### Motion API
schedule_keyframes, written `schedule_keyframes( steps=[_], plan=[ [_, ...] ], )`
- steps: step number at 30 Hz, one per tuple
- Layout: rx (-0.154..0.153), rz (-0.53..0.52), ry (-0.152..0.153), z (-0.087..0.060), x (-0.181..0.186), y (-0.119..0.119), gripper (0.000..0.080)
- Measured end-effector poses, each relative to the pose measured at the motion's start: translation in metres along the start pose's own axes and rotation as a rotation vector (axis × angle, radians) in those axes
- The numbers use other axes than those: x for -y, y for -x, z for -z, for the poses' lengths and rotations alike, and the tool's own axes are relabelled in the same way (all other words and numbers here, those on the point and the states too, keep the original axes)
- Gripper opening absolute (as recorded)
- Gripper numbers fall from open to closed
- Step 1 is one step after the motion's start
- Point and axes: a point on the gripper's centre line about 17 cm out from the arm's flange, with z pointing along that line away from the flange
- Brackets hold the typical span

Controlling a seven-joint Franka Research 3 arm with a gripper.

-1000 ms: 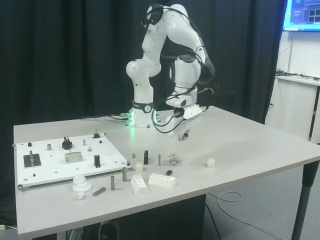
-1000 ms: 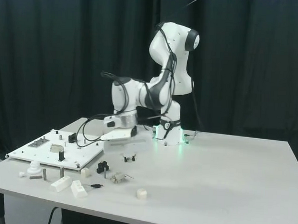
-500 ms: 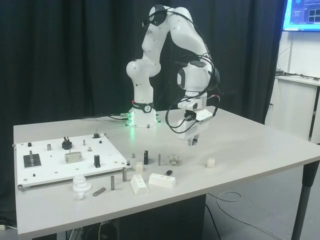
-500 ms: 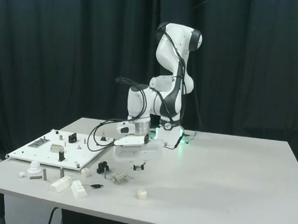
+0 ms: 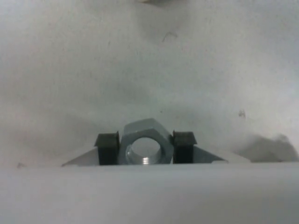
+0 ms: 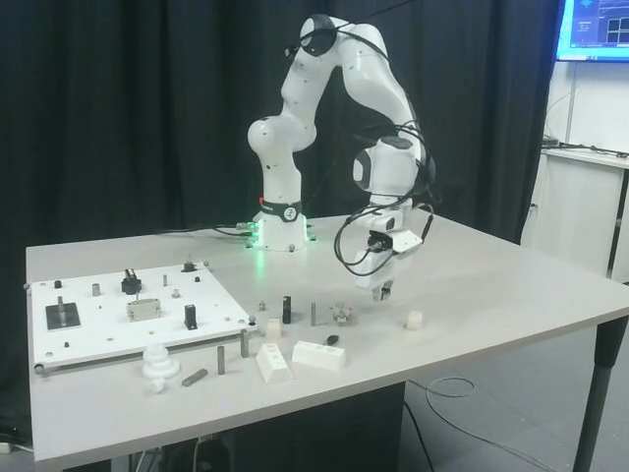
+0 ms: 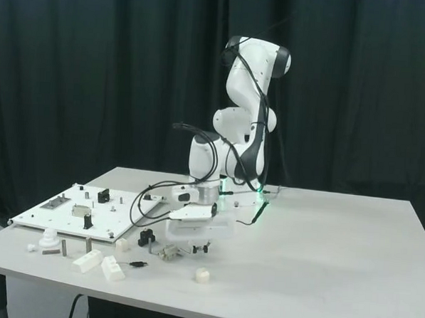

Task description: Place bolt 4.

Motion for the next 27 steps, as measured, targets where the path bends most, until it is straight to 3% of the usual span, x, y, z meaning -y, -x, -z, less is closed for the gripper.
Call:
schedule_keyframes(
  steps=[12, 22, 23, 27],
  plan=[
    [-0.014, -0.003, -0.012, -0.021, 0.004, -0.002, 0.0243],
    [-0.023, -0.031, -0.025, -0.026, 0.002, -0.001, 0.0243],
    [-0.023, -0.031, -0.025, -0.026, 0.002, -0.001, 0.0436],
    [-0.025, -0.03, -0.025, -0.026, 0.002, -0.002, 0.0436]
  ],
)
